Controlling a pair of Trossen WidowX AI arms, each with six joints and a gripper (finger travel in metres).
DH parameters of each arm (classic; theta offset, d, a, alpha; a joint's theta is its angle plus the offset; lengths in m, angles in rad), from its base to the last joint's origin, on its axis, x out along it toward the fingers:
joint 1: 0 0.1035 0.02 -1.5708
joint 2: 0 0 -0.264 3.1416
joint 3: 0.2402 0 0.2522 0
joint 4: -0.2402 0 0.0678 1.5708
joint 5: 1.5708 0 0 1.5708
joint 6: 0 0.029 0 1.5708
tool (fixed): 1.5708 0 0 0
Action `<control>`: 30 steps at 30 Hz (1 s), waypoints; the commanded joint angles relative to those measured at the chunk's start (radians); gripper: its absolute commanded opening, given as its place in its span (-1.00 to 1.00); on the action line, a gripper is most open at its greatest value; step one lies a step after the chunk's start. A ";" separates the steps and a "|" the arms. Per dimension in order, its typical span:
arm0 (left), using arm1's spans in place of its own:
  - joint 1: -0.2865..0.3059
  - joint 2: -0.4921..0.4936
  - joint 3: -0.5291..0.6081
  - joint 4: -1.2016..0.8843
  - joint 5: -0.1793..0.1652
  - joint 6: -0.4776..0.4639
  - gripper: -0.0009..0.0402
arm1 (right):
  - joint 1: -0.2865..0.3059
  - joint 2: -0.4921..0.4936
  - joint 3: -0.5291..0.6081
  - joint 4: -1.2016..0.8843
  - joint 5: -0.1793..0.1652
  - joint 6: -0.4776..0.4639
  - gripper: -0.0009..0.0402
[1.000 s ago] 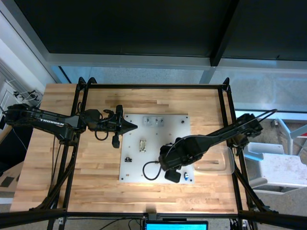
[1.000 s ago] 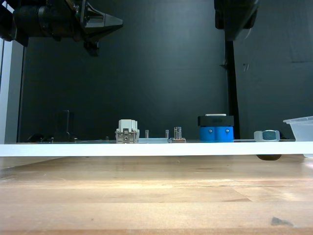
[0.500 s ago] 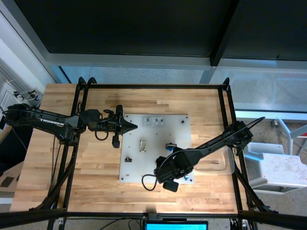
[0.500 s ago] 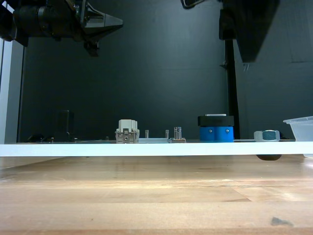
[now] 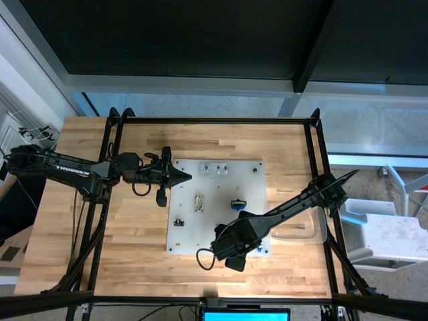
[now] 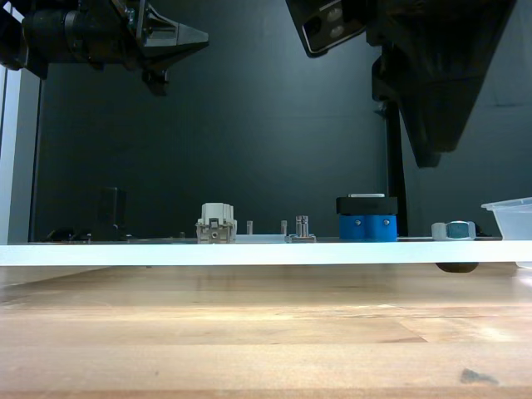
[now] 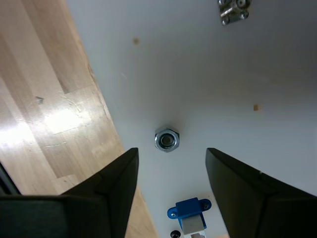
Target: Unfasten the M12 fastener and place in the container
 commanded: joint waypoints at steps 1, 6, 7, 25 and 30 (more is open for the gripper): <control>0.000 0.000 0.000 0.000 0.000 0.000 -0.96 | -0.001 0.011 -0.006 0.005 0.002 0.008 0.09; 0.000 0.000 0.000 0.000 0.000 0.000 -0.96 | -0.001 0.012 -0.056 0.078 -0.003 0.010 0.09; 0.000 0.000 0.000 0.000 0.000 0.000 -0.96 | -0.001 0.012 -0.068 0.092 -0.003 0.010 0.09; 0.000 0.000 0.000 0.000 0.000 0.000 -0.96 | -0.006 0.003 -0.157 0.151 -0.018 -0.047 0.03; 0.000 0.000 0.000 0.000 0.000 0.000 -0.96 | -0.010 0.003 -0.162 0.172 -0.018 -0.046 -0.04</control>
